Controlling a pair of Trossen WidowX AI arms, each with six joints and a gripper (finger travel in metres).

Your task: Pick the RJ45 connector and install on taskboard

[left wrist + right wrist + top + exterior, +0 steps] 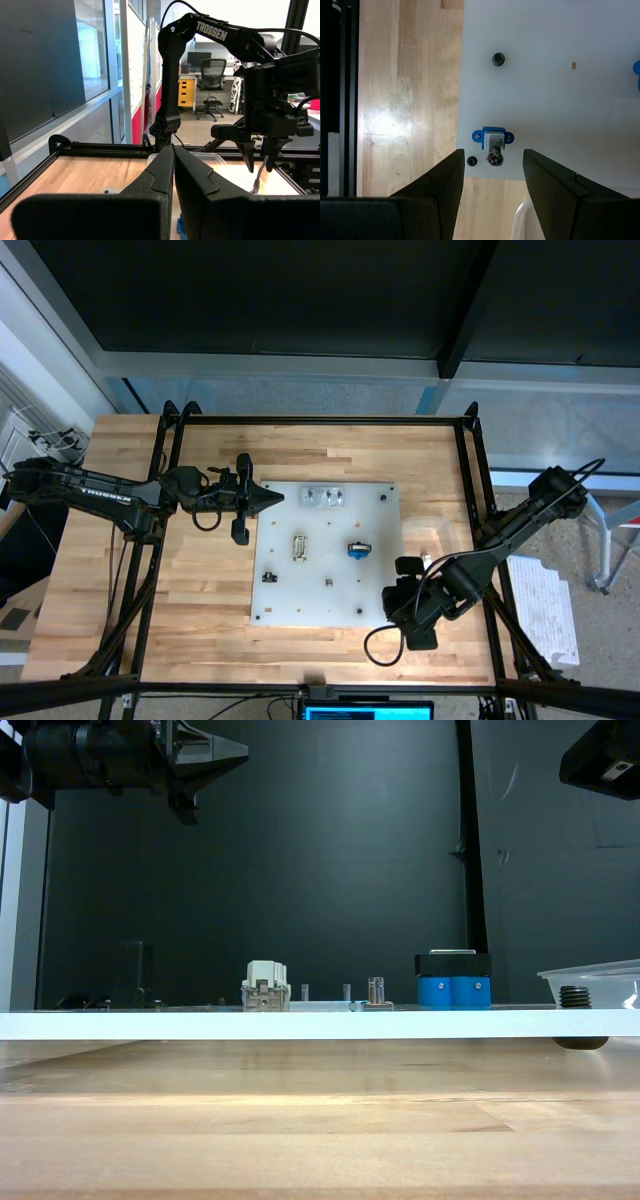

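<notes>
taskboard: flat white square plate (375,520) on the pale wooden worktop (200,590).
RJ45 connector: tiny whitish plug piece (493,136), seated in a small blue bracket (509,137) by the taskboard's near right corner; a short grey stub (494,151) rises from it.
right end effector (259,162): raised above that taskboard corner, fingers apart; the connector lies straight below the gap, not touching it.
left end effector (277,498): over the taskboard's far left edge, fingers together.

The word TROSSEN stands in white on the right arm (215,31) and on the left arm (100,495).
</notes>
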